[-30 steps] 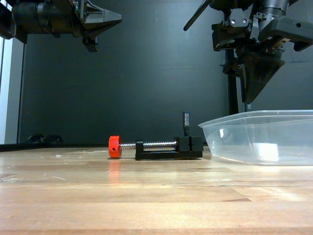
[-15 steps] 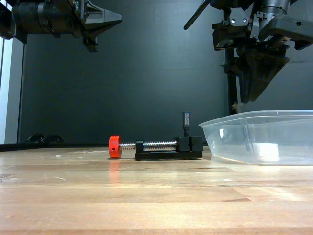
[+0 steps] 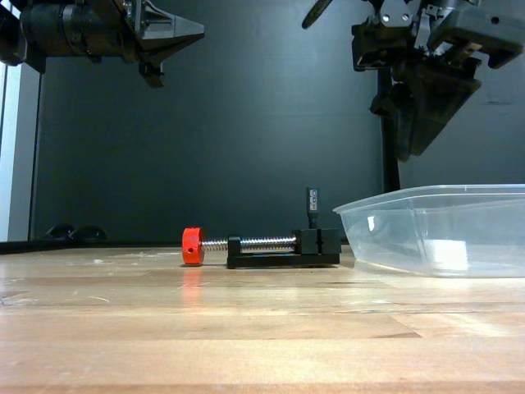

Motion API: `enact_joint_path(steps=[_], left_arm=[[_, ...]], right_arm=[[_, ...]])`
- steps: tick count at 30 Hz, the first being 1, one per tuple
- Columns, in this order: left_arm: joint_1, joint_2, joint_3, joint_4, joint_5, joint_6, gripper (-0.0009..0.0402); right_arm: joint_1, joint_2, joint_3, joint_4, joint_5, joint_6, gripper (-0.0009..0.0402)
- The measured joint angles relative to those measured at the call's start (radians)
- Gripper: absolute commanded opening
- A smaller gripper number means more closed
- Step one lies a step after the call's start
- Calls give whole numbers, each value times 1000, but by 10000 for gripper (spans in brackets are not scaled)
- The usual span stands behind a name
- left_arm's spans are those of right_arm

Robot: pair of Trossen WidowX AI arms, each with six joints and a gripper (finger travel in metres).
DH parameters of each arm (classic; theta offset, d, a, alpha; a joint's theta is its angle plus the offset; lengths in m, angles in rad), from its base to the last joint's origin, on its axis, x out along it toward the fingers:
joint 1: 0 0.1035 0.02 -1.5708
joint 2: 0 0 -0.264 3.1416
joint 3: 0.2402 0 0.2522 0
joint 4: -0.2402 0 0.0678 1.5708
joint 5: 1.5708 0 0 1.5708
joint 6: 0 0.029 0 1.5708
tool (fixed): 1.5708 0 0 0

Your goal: Remove the USB-C connector from taskboard and place in the container

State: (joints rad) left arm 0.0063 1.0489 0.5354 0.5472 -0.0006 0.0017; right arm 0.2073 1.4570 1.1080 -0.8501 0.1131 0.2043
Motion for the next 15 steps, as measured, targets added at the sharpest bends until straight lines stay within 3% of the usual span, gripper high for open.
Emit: enact_joint_path(steps=[7,15], left_arm=[[0,0,0,0,0,0,0],[0,0,0,0,0,0,0]], right_arm=[[-35,-77,6,168,-2,-54,109],[-85,-178,-56,432,-18,-114,19]])
